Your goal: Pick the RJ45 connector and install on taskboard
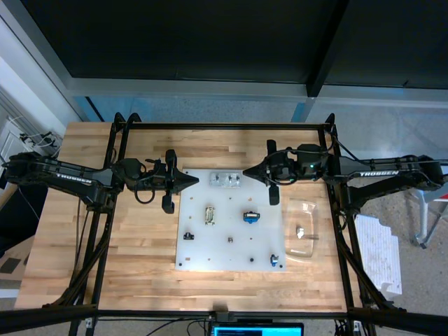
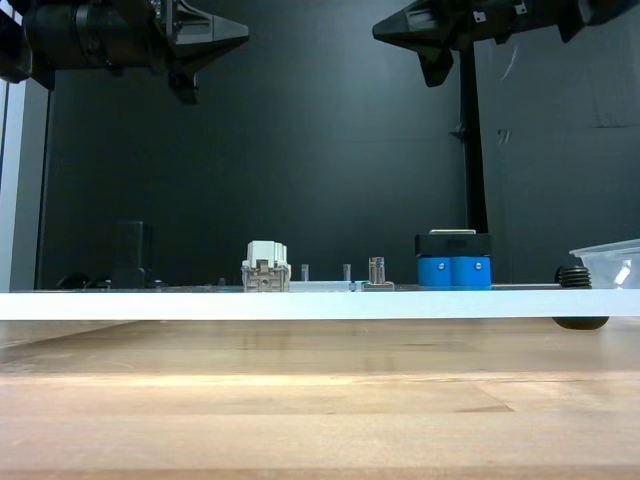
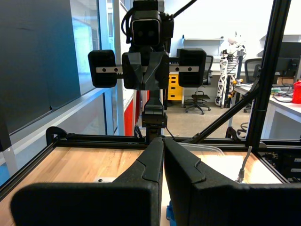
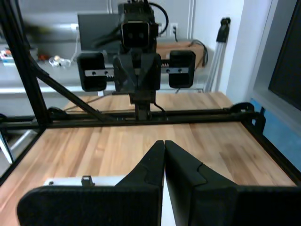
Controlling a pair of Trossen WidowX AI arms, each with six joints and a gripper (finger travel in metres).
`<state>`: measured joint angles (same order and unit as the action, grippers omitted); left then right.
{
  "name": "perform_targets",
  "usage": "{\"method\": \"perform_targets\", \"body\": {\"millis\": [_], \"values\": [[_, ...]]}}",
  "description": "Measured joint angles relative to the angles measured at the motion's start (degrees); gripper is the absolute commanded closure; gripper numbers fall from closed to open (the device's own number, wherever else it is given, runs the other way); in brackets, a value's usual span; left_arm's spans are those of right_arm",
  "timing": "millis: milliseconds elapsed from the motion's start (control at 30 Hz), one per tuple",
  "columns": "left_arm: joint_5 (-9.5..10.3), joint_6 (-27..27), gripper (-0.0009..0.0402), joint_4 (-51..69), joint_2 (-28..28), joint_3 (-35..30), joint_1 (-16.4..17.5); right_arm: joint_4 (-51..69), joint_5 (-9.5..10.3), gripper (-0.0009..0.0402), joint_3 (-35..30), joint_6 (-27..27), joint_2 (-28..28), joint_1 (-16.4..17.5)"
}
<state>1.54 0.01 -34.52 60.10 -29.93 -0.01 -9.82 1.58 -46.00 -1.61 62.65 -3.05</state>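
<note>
While both of my arms are stretched level and high above the worktop (image 1: 105,266), each wrist camera looks straight along a pair of black fingers pressed together with nothing between them. My left end effector (image 3: 163,140) reaches in from the left and my right end effector (image 4: 164,142) from the right. Their tips face each other, apart, over the far edge of the white board (image 1: 210,252). Neither touches the board or anything on it.

Below them, the pale wooden planks of the worktop run from the near edge up to the board. At the board's near right corner sits the blue jack (image 1: 274,261), with a pale grey patch on top. I cannot tell whether that patch is the connector seated there or the bare jack. Just to the right of the board lies the clear tray (image 1: 313,210), and in it a white block (image 1: 299,232) with a small dark mark. I cannot make out a cable running off it, so I cannot say that the connector is there either.

Farther in, a cream housing (image 1: 209,215) and a blue part (image 1: 250,216) stand on the middle of the board, and a silver piece (image 1: 226,180) lies at its far edge. A black frame (image 1: 224,126) rings the worktop. Beyond it is a dark wall, and past my right arm there are desks, office chairs and tall windows.
</note>
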Motion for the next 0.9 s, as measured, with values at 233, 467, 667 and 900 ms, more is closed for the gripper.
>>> {"method": "perform_targets", "body": {"millis": [233, 467, 667, 900], "values": [[0.0, 0.0, 0.0393, 0.0, 0.0, 0.0, 0.0, -6.3, 0.0, 0.0393, 4.4, -1.1, -0.8, 0.0], [0.0, 0.0, 0.0393, 0.0, 0.0, 0.0, 0.0, -10.6, 0.04, 0.0393, 6.8, -1.1, -1.0, 0.0], [0.0, 0.0, 0.0393, 0.0, 0.0, 0.0, 0.0, -12.1, 0.04, 0.0393, 7.5, -1.1, -1.0, 0.1], [0.0, 0.0, 0.0393, 0.0, 0.0, 0.0, 0.0, -14.2, 0.04, 0.0393, 8.0, -1.1, -1.0, 0.2]]}}
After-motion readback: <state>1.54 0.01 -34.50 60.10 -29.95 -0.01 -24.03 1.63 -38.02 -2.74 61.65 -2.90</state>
